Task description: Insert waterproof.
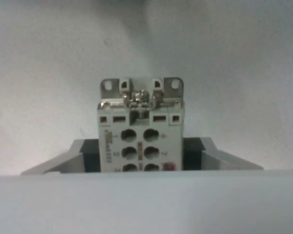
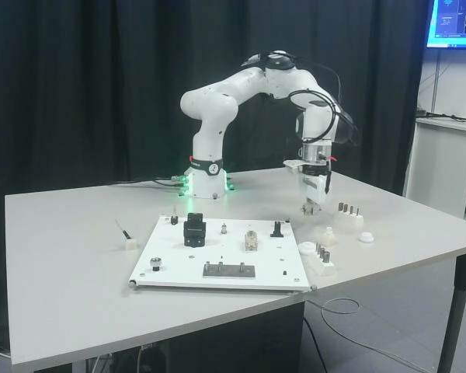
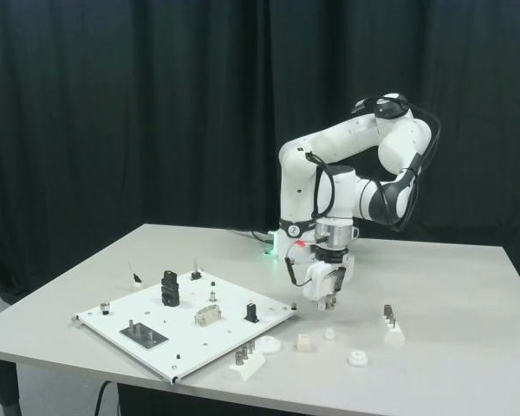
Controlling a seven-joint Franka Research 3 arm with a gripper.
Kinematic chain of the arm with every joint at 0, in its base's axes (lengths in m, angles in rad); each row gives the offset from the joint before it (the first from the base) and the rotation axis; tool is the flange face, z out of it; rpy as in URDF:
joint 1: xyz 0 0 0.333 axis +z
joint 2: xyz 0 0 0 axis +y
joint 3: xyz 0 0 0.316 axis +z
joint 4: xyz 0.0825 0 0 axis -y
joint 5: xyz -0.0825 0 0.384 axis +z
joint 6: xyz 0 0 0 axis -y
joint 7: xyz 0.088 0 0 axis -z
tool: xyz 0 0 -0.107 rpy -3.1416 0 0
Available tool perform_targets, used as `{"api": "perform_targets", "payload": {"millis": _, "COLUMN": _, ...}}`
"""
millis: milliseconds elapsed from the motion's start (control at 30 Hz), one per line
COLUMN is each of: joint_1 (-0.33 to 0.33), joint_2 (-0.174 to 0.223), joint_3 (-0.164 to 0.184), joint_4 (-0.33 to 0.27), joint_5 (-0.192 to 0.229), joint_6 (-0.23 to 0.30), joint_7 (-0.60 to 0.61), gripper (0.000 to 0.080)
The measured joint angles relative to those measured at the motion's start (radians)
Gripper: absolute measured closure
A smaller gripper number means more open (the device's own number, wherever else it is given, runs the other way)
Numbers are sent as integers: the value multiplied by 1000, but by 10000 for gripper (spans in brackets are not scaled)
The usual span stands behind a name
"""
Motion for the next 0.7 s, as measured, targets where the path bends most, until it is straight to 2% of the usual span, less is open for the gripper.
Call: {"api": "perform_targets", "payload": {"millis": 700, "joint_1": 2, "joint_2": 0, "joint_3": -2, "joint_4": 3, "joint_5": -15, "joint_6": -5, "joint_7": -10, "gripper": 486}}
